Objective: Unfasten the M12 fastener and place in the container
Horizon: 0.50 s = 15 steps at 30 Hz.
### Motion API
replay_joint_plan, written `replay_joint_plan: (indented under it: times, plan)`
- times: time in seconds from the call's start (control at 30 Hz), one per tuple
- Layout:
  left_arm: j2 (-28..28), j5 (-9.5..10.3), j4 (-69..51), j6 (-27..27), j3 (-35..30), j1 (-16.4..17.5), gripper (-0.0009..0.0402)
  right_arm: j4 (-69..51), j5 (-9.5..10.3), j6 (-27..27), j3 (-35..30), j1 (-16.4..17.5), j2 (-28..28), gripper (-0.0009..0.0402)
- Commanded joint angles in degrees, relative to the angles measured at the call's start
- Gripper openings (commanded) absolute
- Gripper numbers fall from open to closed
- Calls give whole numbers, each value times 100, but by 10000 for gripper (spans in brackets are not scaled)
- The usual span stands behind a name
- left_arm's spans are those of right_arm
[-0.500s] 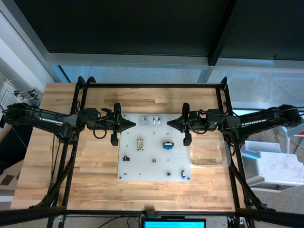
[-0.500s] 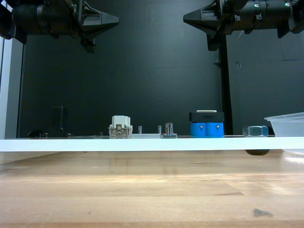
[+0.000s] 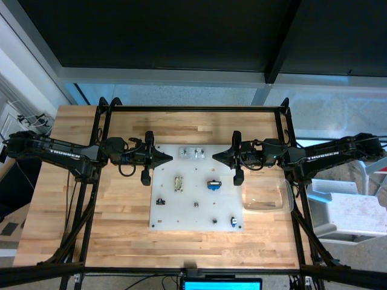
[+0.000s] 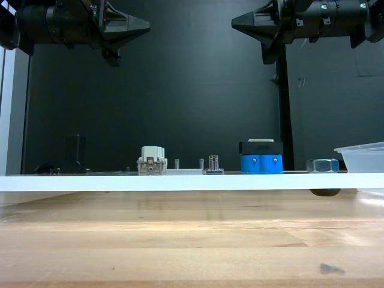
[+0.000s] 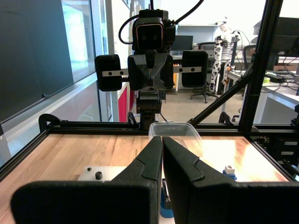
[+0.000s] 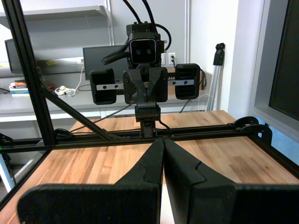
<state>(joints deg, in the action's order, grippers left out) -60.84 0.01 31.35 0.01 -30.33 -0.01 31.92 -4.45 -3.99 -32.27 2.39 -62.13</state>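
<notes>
**Both arms poised, nut untouched.** A wooden table (image 3: 115, 229) carries the white task board (image 3: 181, 212). The two WidowX arms are held high above the board's far strip and face each other across it. The left gripper (image 3: 170, 158) hovers over the far left part of the board, its fingers pressed together on nothing. The right gripper (image 3: 214, 156) hangs opposite, right of centre, likewise closed and empty.

The clear container (image 3: 266, 199) sits on the table just off the board's right edge and, seen from above, holds nothing. A blue-and-black connector block (image 3: 213, 185) stands mid-board.

The M12 fastener (image 3: 216, 221) sits on its stud near the board's near right edge, run down so that no ribs show in the low view. In that view it only seems to touch the container's rim. A small blue-tinted piece (image 3: 233, 221) lies just beside it.

On this evidence the task is at its very start, with the approach to the nut not yet begun. The right arm, nearer both nut and container, looks the likelier worker. The next move calls for parting its fingers, descending toward the near right edge and centring on a very small target without catching its neighbour.
</notes>
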Motion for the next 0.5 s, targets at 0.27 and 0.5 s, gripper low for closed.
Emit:
replay_joint_plan:
  times: [0.27, 0.5]
  plan:
    - [-2, 0, 0, 0, 0, 0, 0, -2090, -63, 289, -922, 348, -31, 0]
    - [-2, 0, 0, 0, 0, 0, 0, -4087, -166, 68, -1836, 573, -42, 0]
